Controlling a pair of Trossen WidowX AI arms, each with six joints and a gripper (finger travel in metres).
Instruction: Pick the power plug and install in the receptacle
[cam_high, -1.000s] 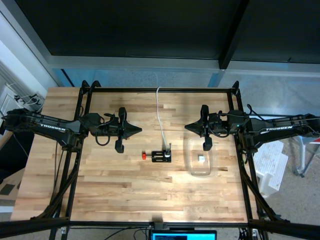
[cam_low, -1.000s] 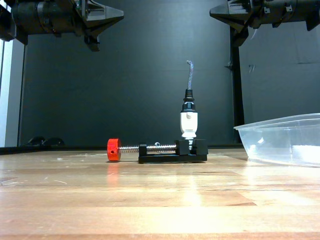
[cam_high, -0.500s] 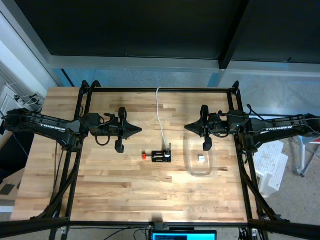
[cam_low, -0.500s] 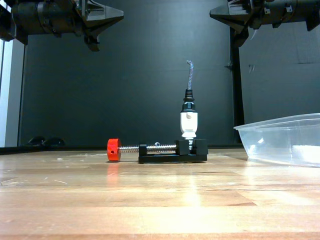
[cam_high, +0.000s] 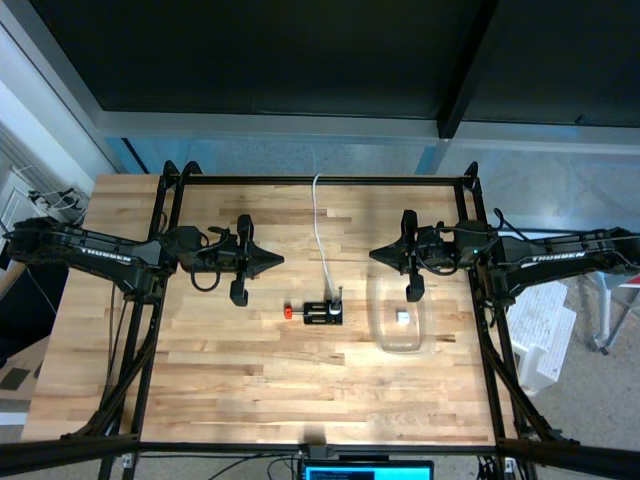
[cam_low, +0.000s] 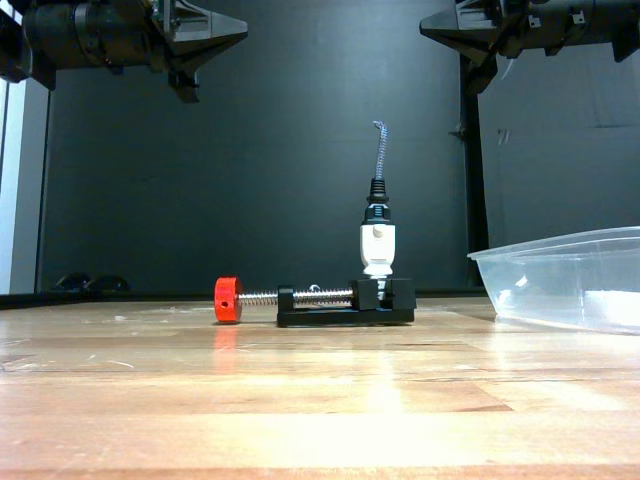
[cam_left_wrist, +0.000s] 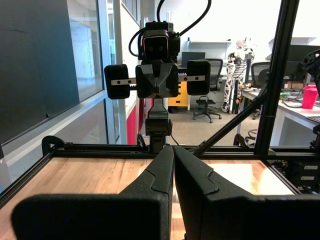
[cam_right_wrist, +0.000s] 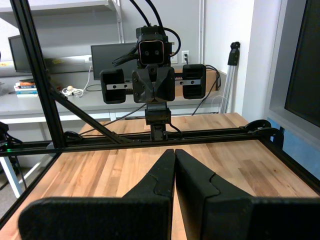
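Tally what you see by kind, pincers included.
2 pincers: left pincer and right pincer, both shut, raised either side of the vise
1 vise
1 receptacle, upright in the vise
1 clear tray
1 pale cube, in the tray
Total: 6

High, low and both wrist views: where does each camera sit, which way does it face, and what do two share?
High view: above the near edge, looking down and away; left gripper and right gripper, shut, hover either side of the vise.
Low view: table-top height, looking level at the receptacle clamped in the vise; only gripper tips overhead.
Left wrist view: along its own fingers, facing the right gripper.
Right wrist view: along its own fingers, facing the left gripper.
Shared: high and low both show vise and clear tray.
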